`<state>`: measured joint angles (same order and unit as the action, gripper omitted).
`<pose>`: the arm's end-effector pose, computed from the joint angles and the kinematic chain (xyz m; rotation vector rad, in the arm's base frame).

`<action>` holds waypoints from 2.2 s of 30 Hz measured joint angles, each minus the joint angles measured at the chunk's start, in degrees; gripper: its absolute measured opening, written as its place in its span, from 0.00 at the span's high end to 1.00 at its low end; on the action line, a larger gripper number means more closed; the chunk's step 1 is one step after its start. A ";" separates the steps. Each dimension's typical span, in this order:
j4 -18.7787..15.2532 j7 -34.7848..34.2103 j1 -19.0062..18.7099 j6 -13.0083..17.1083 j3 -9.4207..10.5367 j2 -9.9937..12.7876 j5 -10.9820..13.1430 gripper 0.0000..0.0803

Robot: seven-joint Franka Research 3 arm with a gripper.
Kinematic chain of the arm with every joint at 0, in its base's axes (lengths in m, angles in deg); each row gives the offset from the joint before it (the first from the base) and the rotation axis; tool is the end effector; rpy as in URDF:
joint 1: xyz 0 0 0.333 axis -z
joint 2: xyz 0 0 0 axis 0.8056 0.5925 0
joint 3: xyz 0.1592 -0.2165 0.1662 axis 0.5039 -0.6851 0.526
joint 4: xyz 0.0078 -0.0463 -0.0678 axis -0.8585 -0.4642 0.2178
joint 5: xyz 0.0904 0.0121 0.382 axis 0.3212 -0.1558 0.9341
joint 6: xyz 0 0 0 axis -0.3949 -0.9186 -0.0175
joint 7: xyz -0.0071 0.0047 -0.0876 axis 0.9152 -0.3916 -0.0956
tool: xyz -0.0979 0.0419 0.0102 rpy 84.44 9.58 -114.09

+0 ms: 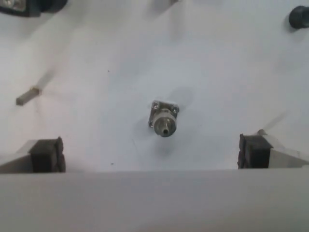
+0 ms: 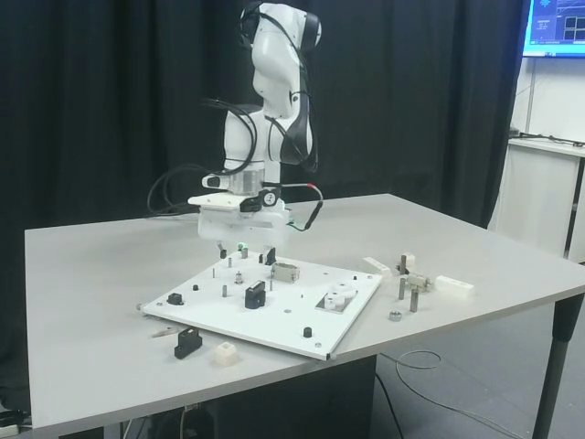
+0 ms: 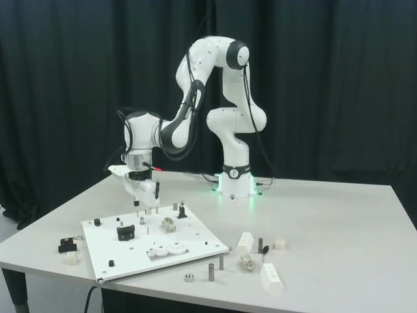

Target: Remove BNC.

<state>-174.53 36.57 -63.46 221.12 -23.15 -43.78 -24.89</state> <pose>0.4535 -0.2526 0.2524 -2.3168 2.1172 -0.0551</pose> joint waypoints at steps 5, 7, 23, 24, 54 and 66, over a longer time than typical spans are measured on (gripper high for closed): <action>-2.98 -0.15 0.00 3.90 0.02 -1.48 2.54 0.00; -3.99 -0.11 -0.01 5.00 0.07 -1.99 2.78 0.00; -5.68 1.42 -0.02 6.42 0.65 -1.85 2.82 0.00; -5.60 1.43 -0.02 6.49 0.65 -1.65 2.81 0.00; -1.82 3.72 0.32 3.67 0.43 3.17 2.79 0.00; -1.68 3.73 0.33 3.53 0.53 3.39 4.01 0.00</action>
<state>-176.21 40.30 -63.14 224.64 -22.63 -40.39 -20.87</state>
